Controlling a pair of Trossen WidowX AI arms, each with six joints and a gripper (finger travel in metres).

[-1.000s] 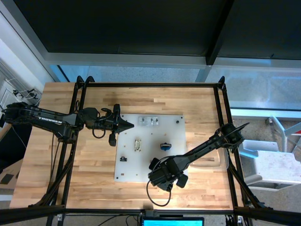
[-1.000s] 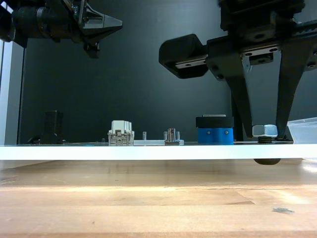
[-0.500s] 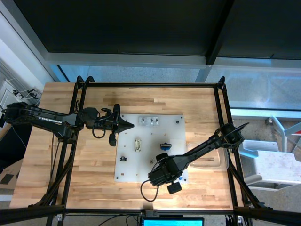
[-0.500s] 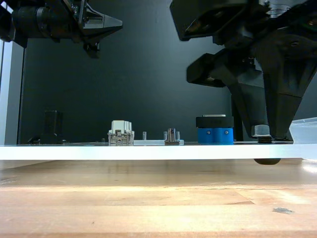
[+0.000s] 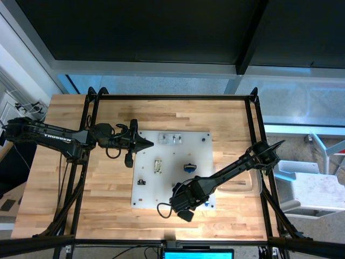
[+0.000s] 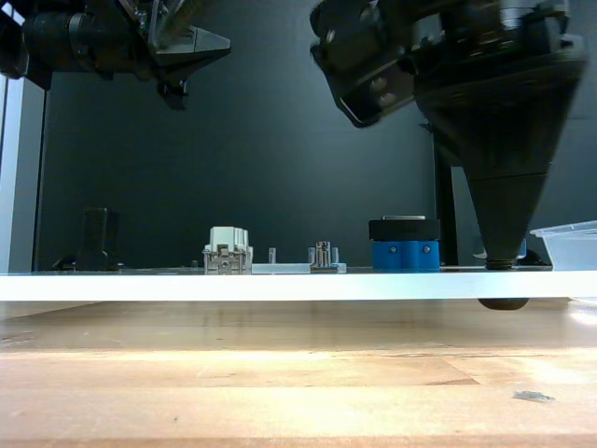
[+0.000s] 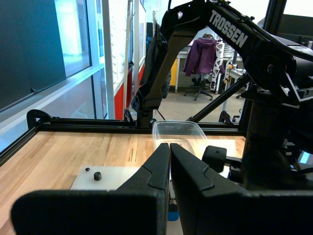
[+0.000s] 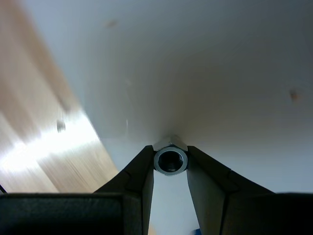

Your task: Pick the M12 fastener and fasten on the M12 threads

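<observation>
My right gripper [image 8: 170, 155] is shut on the small silver M12 nut [image 8: 170, 161], which sits between its fingertips just above the white board [image 8: 220, 73]. In the low view the right gripper [image 6: 504, 254] points straight down onto the black ribbed stud [image 6: 502, 265] at the board's near right edge. Its fingers hide the nut there, so I cannot tell how far the nut sits on its stud. From above, the right wrist [image 5: 187, 199] covers that spot. My left gripper [image 5: 149, 144] hovers shut above the board's far left edge, holding nothing.
A blue-and-silver piece [image 6: 404, 254] stands mid-board, also seen from above [image 5: 189, 168]. The clear tray [image 5: 237, 183] lies right of the board. A grey connector [image 6: 228, 257] and a small silver post [image 6: 323, 256] stand on the board [image 6: 280, 285].
The right wrist has turned about its vertical axis over the stud with the nut in its fingers. In the low view the nut went from visible to hidden. The left arm stayed still.
</observation>
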